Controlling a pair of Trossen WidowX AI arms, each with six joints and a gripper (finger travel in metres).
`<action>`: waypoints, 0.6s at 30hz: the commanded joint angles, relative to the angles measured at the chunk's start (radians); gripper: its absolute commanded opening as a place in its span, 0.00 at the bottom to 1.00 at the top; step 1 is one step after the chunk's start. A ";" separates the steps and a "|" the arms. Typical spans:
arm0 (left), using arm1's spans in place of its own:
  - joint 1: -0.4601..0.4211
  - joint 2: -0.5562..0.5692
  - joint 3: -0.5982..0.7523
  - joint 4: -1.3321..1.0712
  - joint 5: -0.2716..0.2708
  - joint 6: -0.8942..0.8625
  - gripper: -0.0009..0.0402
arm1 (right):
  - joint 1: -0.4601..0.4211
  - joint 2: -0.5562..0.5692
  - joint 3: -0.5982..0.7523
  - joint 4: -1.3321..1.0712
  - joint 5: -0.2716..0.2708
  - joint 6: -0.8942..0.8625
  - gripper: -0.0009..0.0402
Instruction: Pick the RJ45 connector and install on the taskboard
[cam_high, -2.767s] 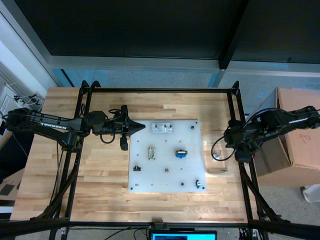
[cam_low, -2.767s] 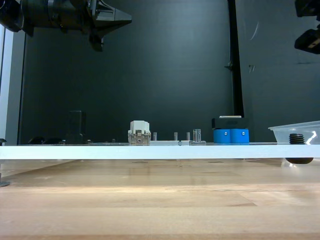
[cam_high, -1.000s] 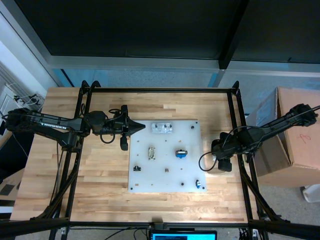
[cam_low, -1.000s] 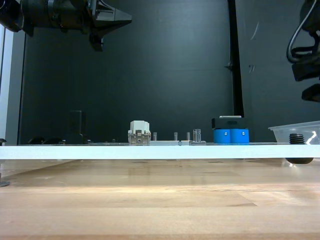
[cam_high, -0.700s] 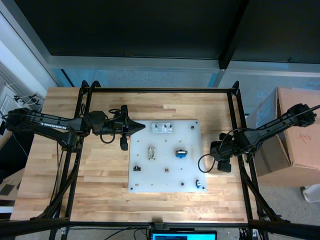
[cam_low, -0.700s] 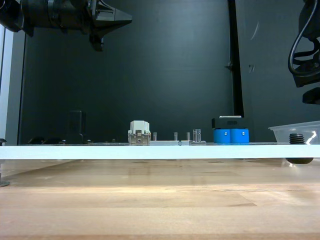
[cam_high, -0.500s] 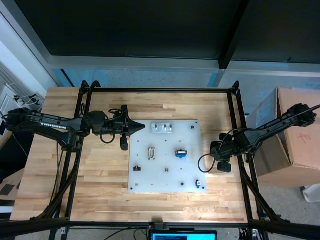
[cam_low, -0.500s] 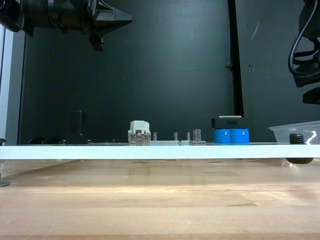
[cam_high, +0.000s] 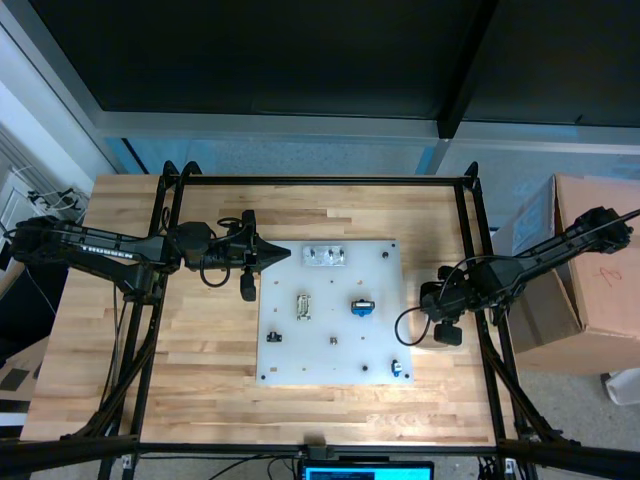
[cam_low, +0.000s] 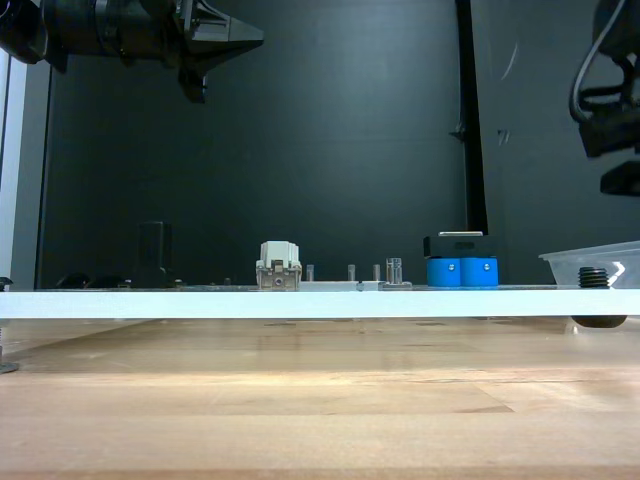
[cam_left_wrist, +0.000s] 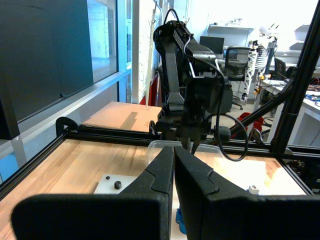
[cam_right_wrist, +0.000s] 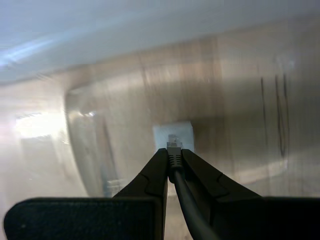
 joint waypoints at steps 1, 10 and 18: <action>0.000 0.000 0.000 0.000 0.000 0.000 0.02 | 0.000 0.000 0.053 -0.055 0.000 -0.003 0.02; 0.000 0.000 0.000 0.000 0.000 0.000 0.02 | 0.000 0.000 0.242 -0.193 -0.010 0.001 0.02; 0.000 0.000 0.000 0.000 0.000 0.000 0.02 | 0.001 0.018 0.387 -0.207 -0.010 0.023 0.02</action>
